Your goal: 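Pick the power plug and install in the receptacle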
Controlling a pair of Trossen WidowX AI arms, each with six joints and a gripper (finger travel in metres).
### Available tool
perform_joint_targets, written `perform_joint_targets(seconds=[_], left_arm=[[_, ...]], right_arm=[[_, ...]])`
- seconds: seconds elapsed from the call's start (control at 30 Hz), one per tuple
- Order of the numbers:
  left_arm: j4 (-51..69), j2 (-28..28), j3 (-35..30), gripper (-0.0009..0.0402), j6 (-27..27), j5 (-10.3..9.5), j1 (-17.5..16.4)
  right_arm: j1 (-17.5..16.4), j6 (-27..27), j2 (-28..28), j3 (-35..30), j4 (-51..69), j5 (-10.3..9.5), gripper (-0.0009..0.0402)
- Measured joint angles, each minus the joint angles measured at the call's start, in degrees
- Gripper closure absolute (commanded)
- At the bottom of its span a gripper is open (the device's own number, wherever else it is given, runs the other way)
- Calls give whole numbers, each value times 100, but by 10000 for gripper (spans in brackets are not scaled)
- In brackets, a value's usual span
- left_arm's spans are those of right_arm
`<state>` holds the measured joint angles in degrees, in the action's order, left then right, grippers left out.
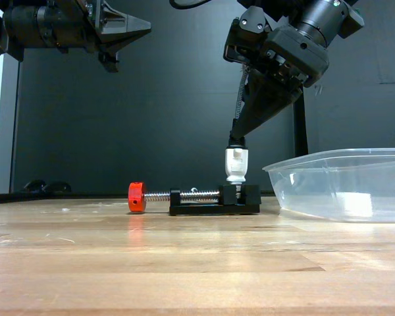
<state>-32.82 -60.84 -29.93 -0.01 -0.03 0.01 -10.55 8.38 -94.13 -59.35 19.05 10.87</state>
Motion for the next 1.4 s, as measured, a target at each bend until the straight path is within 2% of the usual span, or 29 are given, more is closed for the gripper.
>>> perform_joint_targets(seconds=[0.67,0.97,1.4], left_arm=[[0,0,0,393,0,0,0],[0,0,0,393,0,-2,0],[2,0,-2,393,0,0,0]], right_arm=[[0,-79,2,-459,553,9,287],[4,-79,328,-485,765,33,253],[11,-79,691,-492,1318,13,263]])
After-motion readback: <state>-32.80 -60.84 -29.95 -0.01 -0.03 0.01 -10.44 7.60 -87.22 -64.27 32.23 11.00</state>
